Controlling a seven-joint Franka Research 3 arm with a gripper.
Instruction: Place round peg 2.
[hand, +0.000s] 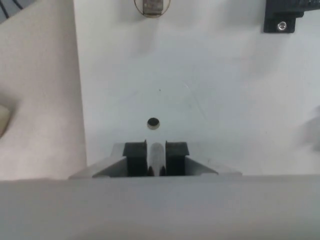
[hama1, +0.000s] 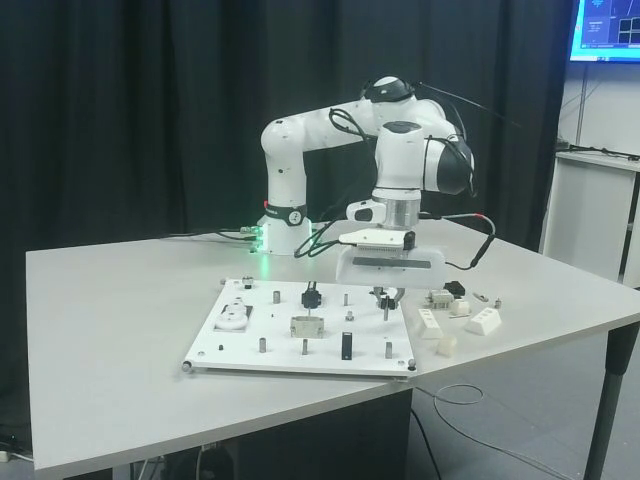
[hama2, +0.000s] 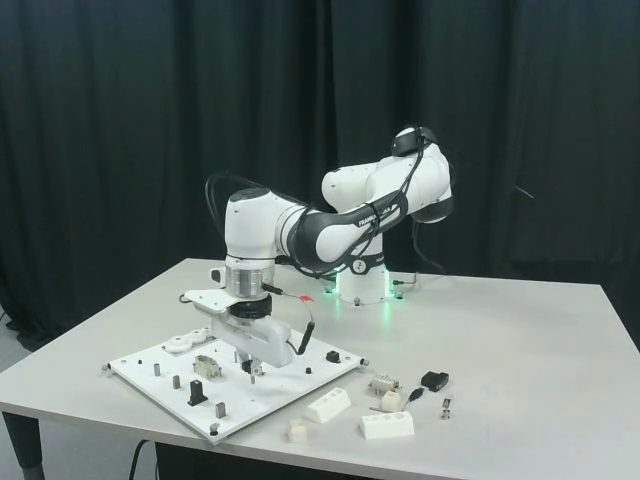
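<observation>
While the pincer (hand: 157, 161) is shut tight on the round peg (hand: 157, 156), just above the small hole (hand: 153, 122) in the white board (hand: 210, 90), the peg looks small, stiff and slippery, so gripping its top end seems best.

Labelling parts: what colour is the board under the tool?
White board, clearest in the wrist view.
</observation>
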